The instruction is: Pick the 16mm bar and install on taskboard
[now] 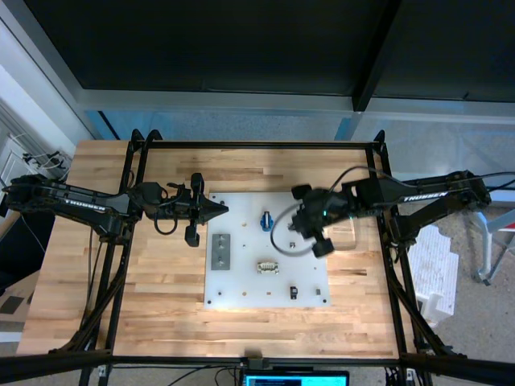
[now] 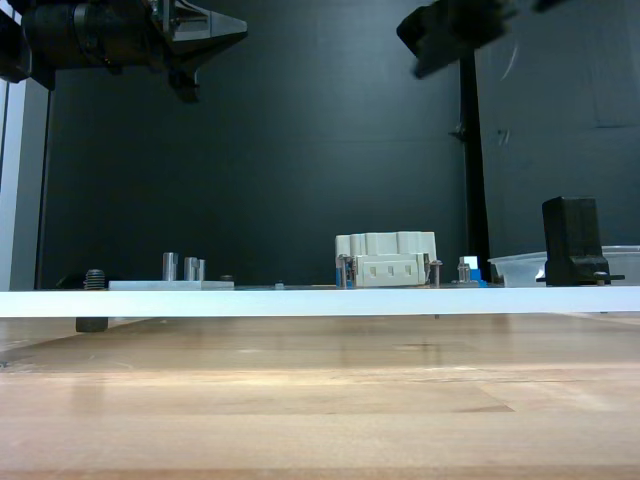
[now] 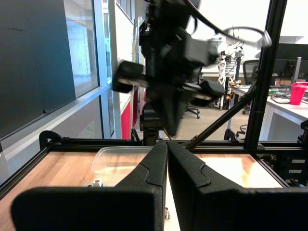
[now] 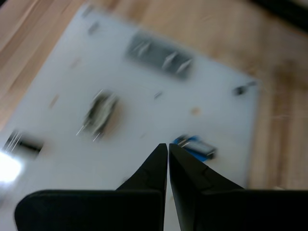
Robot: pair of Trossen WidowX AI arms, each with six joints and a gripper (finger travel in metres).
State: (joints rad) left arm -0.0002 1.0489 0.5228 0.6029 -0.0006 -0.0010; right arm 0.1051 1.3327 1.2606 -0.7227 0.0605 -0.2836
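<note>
Hovering high: left tool (image 3: 167, 143) over the taskboard (image 1: 241, 281) left edge, right tool (image 4: 167, 146) above the blue part (image 1: 266, 219). Both are pressed together and empty. 16mm bar not identifiable; my guess is the clear tub (image 3: 110, 161) off the board's right edge, nearer the right arm. Axis unknown. Grey block (image 1: 220, 251) sits board-left. Open room above the surface (image 1: 96, 241).

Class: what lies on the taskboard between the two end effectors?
The small blue part on the taskboard, high view. Left end effector above its left edge, right end effector above its right half, both shut.
</note>
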